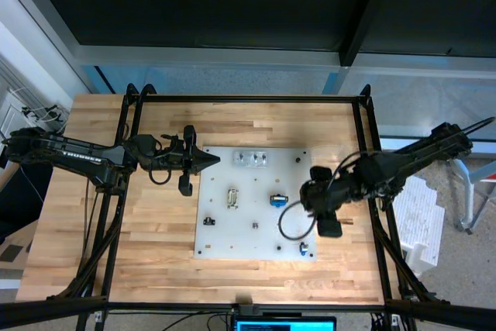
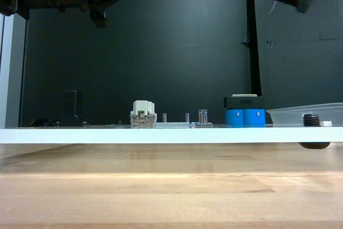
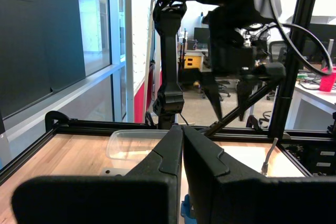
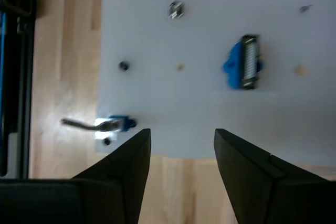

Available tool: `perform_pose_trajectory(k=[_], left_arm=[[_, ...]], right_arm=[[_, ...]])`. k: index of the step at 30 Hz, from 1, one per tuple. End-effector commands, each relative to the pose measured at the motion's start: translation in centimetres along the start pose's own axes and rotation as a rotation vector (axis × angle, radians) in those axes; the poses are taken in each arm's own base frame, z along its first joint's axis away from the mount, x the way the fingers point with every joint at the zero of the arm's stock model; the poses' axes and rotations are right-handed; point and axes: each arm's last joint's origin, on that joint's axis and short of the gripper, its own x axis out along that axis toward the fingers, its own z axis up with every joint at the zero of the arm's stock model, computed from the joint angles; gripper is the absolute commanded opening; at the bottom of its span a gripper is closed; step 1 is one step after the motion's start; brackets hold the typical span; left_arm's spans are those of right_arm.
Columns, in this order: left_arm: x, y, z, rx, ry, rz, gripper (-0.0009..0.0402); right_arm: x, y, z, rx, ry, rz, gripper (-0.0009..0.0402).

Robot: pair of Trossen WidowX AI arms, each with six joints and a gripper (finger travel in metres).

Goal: Pick the RJ45 connector and install on taskboard

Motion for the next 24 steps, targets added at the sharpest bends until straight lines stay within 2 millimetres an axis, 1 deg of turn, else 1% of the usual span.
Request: perform_pose_trajectory(k=[1, 8, 13, 22, 24], left_arm=[[0.0, 0.0, 0.0, 0.000, 0.000, 0.000, 0.0000], [0.0, 0.0, 0.0, 0.000, 0.001, 0.000, 0.0000], [0.0, 0.0, 0.0, 0.000, 0.000, 0.000, 0.0000], [0.0, 0.0, 0.0, 0.000, 0.000, 0.000, 0.0000], [0.0, 0.0, 0.0, 0.000, 0.000, 0.000, 0.0000]], right_arm=[[-0.5, -1.5, 0.4, -0.007, -0.025, -0.023, 0.0138], [-1.4, -4.3, 1.0, -0.054, -0.087, -0.066, 0.0105], [-2.1, -6.3, 1.8, -0.027, -0.202, -0.110, 0.0077], [-2.8, -9.2, 2.1, -0.072, -0.387, -0.177, -0.0004], [-3.0, -9.5, 2.2, -0.078, -0.420, -0.189, 0.0005]])
